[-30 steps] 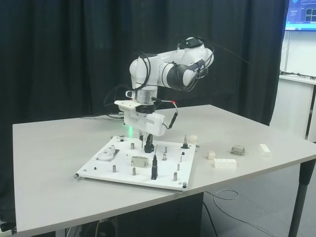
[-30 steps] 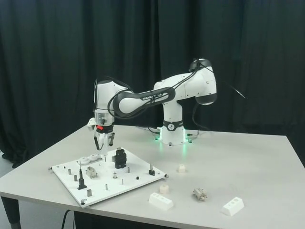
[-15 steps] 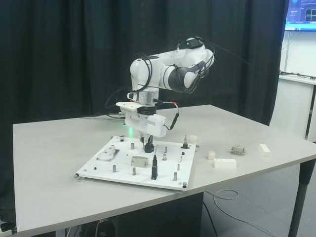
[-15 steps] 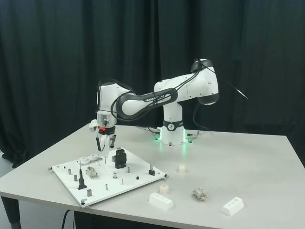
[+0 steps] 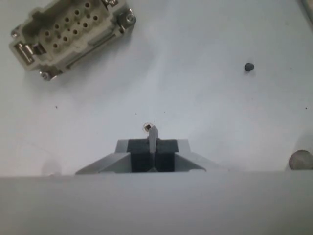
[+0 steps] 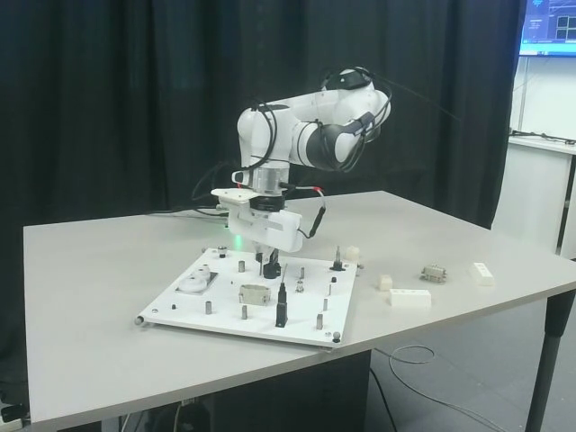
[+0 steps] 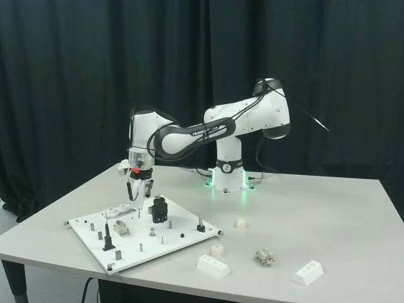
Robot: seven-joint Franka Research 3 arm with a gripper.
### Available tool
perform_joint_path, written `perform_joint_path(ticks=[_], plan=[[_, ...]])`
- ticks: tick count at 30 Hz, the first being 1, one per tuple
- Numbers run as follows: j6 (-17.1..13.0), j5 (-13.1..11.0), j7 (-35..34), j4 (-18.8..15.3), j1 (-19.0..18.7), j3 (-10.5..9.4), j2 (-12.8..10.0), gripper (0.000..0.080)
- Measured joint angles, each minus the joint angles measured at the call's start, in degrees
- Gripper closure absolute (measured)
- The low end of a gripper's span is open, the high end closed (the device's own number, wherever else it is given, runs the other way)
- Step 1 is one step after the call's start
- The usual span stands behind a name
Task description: Insert square peg 1.
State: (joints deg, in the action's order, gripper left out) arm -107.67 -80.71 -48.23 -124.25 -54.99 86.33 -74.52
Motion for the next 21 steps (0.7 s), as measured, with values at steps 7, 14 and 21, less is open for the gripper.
perform_joint_path(ticks=[7, 14, 21], plan=[[-0.01, -0.66, 0.35, -0.15, 0.08, 0.0, 0.01, 0.078], [0.01, -1.63, 0.59, -0.17, 0.33, -0.15, 0.05, 0.078], [0.01, -3.04, 0.74, -0.17, 0.74, -0.72, 0.05, 0.078]])
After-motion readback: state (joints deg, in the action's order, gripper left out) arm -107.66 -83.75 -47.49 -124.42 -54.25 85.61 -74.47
